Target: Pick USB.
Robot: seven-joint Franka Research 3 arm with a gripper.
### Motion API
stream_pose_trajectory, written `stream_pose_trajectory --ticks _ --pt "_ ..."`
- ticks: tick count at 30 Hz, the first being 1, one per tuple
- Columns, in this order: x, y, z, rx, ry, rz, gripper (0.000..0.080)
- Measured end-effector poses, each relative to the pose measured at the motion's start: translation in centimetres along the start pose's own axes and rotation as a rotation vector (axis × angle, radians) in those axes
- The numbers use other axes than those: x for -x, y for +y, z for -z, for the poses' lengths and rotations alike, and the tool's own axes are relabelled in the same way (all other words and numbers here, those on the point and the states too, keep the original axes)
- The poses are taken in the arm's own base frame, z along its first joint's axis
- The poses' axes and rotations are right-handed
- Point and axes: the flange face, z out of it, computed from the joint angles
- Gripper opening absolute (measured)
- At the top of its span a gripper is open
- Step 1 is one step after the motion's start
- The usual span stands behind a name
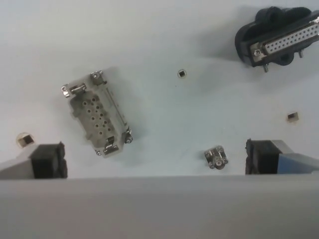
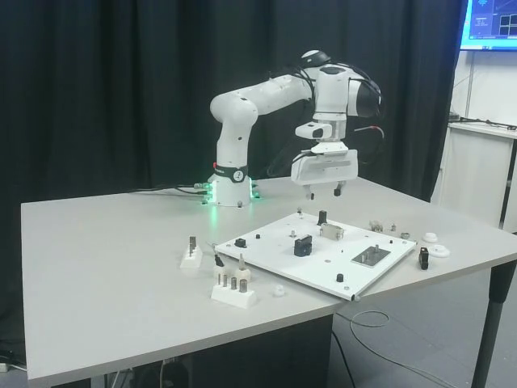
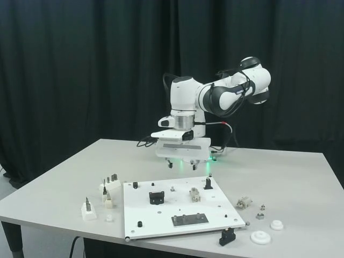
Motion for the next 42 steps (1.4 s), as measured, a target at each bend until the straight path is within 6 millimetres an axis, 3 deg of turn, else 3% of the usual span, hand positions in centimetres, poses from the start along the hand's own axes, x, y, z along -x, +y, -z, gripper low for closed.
stream_pose_trajectory --ticks 42 --pt "-1.7 0.6 0.7 0.001 0.009 0.071 0.08"
